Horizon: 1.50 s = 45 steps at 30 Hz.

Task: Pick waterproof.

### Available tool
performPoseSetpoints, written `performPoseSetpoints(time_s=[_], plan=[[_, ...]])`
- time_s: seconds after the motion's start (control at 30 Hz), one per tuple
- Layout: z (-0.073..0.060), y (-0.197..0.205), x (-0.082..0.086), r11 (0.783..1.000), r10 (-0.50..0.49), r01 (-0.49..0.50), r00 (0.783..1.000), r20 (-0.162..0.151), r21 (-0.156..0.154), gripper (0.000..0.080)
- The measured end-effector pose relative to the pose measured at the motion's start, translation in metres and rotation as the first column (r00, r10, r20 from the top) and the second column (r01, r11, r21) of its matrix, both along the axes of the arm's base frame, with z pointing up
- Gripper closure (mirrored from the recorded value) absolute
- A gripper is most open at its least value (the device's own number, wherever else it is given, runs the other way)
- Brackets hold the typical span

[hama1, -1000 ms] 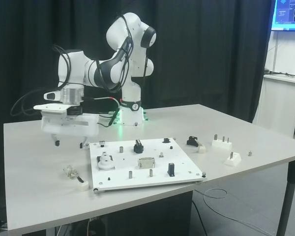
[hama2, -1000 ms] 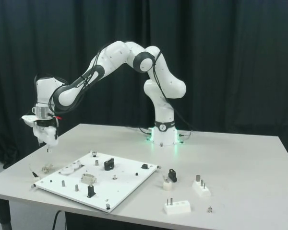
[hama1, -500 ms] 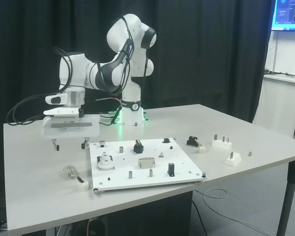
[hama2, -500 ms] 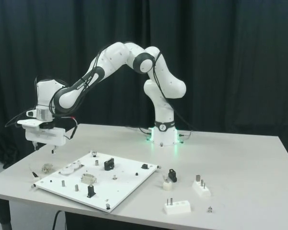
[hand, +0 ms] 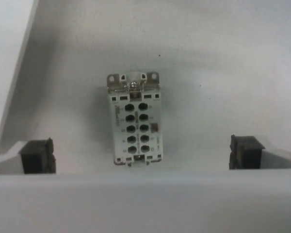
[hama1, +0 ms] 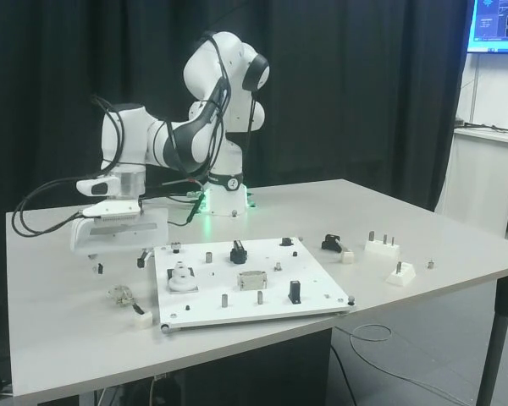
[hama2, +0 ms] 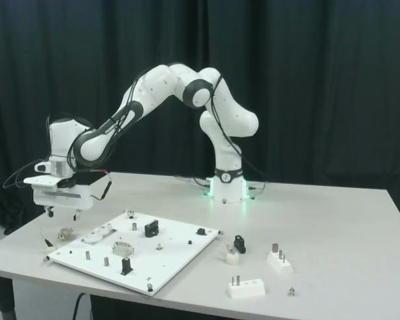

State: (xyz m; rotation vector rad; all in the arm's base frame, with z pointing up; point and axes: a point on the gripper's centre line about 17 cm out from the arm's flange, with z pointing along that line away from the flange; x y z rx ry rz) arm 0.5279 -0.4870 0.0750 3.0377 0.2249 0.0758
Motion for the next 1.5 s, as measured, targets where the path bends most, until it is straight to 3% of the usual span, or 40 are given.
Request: performPoseSetpoints(time_s=[0.6, 1.2, 1.23, 1.43, 1.47, 1.5], plan=[[-0.043, -0.007, -0.005, 0.999, 0.022, -0.021, 1.0, -0.016, 0.033, 0.0003], [-0.057, -0.01, 0.002, 0.998, 0.013, -0.013, 1.0, 0.006, 0.053, 0.0003], [-0.057, -0.01, 0.002, 0.998, 0.014, -0.014, 1.0, 0.006, 0.053, 0.0106], [-0.058, -0.01, 0.004, 0.998, 0.024, -0.024, 1.0, 0.006, 0.053, 0.0106], [-0.059, -0.01, 0.004, 0.998, 0.026, -0.026, 1.0, 0.006, 0.053, 0.0326], [-0.059, -0.01, 0.004, 0.998, 0.027, -0.027, 1.0, 0.005, 0.054, 0.0326]])
